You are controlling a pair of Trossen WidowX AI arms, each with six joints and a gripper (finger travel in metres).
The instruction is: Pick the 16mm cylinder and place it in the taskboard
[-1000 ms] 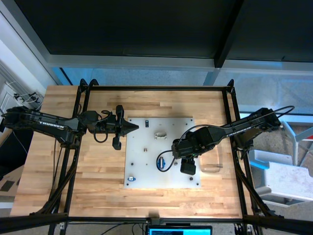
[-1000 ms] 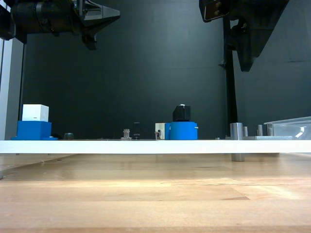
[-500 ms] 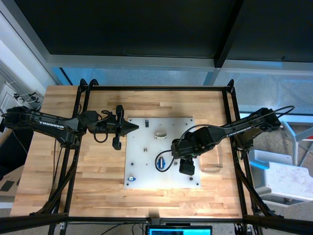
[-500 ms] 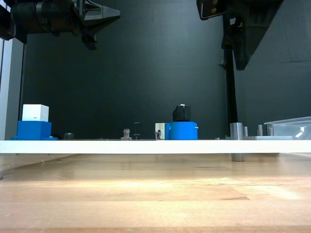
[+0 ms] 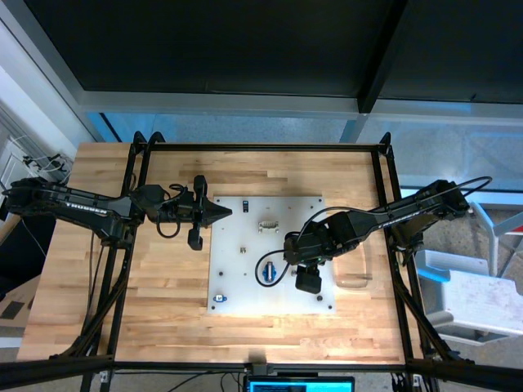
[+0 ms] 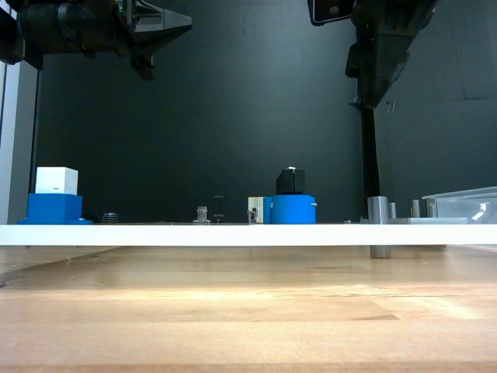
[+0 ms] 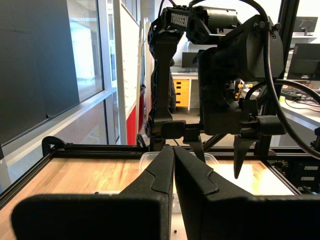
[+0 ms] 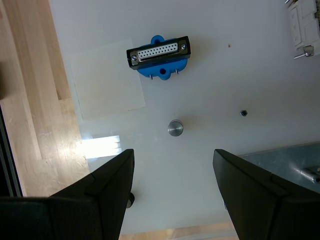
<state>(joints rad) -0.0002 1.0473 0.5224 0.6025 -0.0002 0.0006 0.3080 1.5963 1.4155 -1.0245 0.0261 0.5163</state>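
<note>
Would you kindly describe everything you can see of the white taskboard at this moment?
The taskboard is a flat white square plate, smooth and matte, lying level on the wooden table. It carries a blue connector fitting, a small metal stud, a dark screw and a grey metal block. The right hand hovers open above it without touching; the left hand, shut, is held high by its left edge.

Even overhead light, with a glare patch on the white taskboard [image 8: 210, 90]. Seen low, left gripper [image 6: 185, 28] and right gripper [image 6: 371, 93] hang as dark silhouettes.
</note>
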